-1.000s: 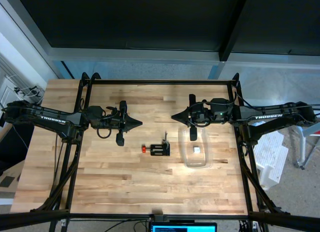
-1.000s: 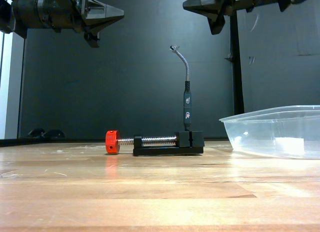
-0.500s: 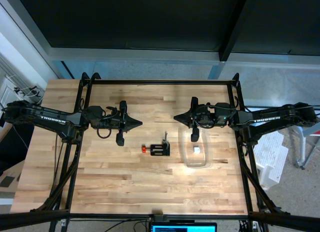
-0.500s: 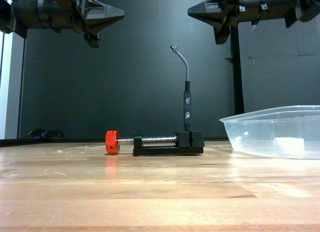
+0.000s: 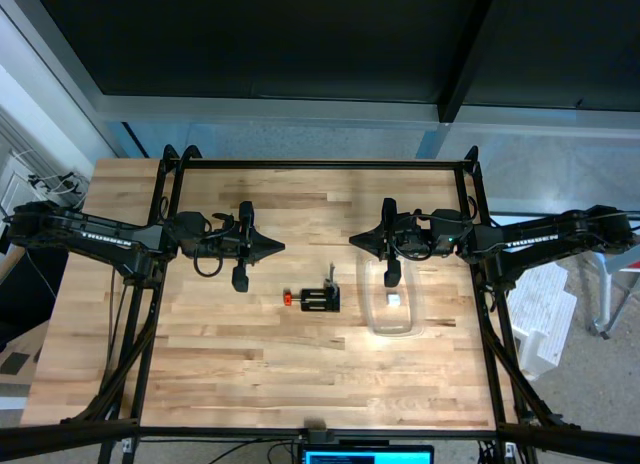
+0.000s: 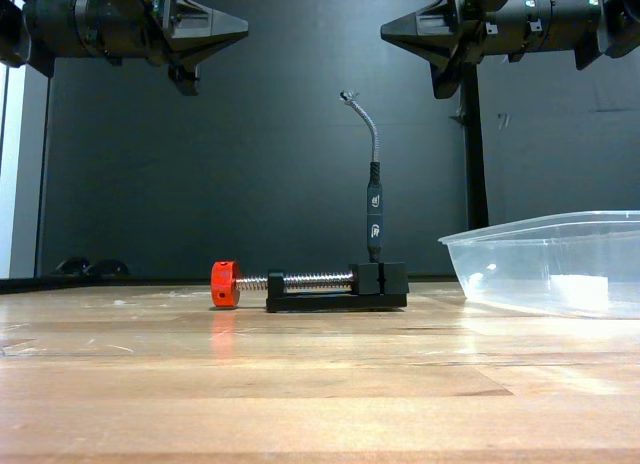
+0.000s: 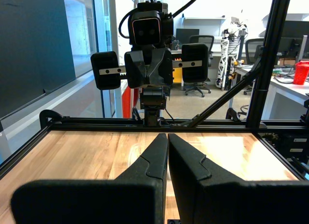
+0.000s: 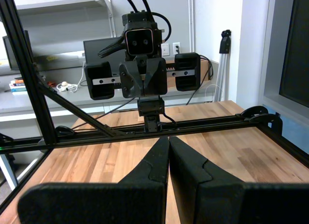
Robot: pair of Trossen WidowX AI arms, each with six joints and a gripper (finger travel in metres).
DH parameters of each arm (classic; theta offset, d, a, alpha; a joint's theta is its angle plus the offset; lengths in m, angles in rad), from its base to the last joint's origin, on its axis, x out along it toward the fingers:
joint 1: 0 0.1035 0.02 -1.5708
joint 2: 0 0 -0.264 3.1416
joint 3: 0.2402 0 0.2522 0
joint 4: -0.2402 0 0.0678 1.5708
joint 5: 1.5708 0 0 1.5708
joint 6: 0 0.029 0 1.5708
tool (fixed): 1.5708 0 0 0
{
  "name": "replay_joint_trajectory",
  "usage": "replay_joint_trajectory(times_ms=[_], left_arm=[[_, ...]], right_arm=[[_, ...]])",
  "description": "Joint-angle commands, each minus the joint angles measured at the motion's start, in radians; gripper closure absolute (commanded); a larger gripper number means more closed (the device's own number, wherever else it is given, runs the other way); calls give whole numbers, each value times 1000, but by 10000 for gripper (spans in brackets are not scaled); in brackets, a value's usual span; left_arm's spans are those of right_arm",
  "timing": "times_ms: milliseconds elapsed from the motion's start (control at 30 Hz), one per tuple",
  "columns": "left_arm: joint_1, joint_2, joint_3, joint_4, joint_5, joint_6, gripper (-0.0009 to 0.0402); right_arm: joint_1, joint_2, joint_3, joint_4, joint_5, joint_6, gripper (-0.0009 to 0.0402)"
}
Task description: Pick the USB-C connector and install on taskboard
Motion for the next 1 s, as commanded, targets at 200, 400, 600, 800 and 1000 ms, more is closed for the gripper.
replay_joint_trajectory(times_ms=[200,400,600,800,1000], left_arm=[[0,0,0,0,0,0,393],[0,0,0,0,0,0,393],[0,0,0,0,0,0,393],[0,0,0,0,0,0,393],[0,0,0,0,0,0,393]], right_arm=[[1,0,0,-1,-5,0,393],[3,0,0,0,-9,-11,393],[3,0,-14,21,-26,-14,393],[3,0,-31,51,-16,-3,393],[5,0,-31,51,-18,-3,393]])
